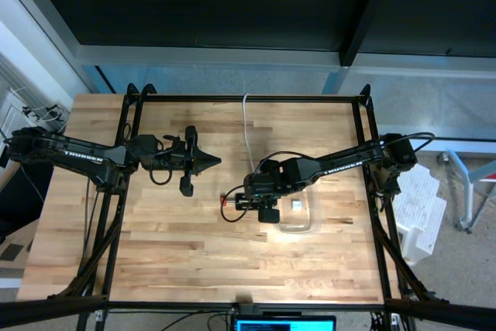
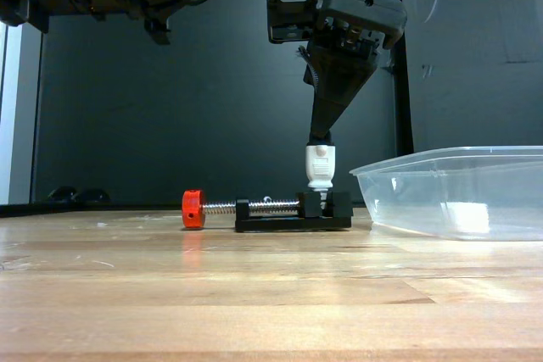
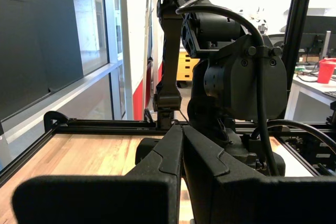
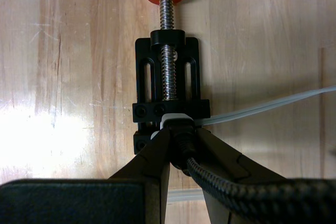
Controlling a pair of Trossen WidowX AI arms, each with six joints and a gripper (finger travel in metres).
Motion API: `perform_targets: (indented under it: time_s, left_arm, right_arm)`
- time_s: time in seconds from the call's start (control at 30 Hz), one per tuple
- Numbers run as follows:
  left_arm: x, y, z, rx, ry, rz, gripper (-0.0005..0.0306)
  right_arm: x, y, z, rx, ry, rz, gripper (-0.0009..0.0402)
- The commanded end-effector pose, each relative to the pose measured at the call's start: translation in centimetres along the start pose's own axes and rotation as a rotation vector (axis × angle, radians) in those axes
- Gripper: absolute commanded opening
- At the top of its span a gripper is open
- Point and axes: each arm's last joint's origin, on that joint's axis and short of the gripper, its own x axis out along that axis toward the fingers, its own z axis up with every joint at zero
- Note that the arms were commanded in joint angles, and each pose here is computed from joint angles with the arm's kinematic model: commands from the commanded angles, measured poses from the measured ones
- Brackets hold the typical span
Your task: Remove the power plug from the receptacle and place in the container
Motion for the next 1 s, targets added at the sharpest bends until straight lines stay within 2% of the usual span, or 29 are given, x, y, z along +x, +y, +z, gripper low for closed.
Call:
perform_targets:
  time_s: [0.03,0.37,0.7,1.0]
  left_arm:
    - [0.0,0.0,0.0,0.0,0.0,0.0,0.0]
    - [0.0,0.0,0.0,0.0,0.0,0.0,0.0]
    - [0.0,0.0,0.0,0.0,0.0,0.0,0.0]
    - [0.0,0.0,0.0,0.0,0.0,0.0,0.0]
  right_arm:
    - [-0.5,0.0,0.3,0.004,-0.01,0.001,0.0]
    - [-1.6,-0.1,0.7,0.003,-0.008,0.001,0.0]
    - [-3.8,-0.2,1.4,0.005,-0.024,0.004,0.0]
    - [-5.3,-0.5,0.7,0.001,-0.008,0.002,0.0]
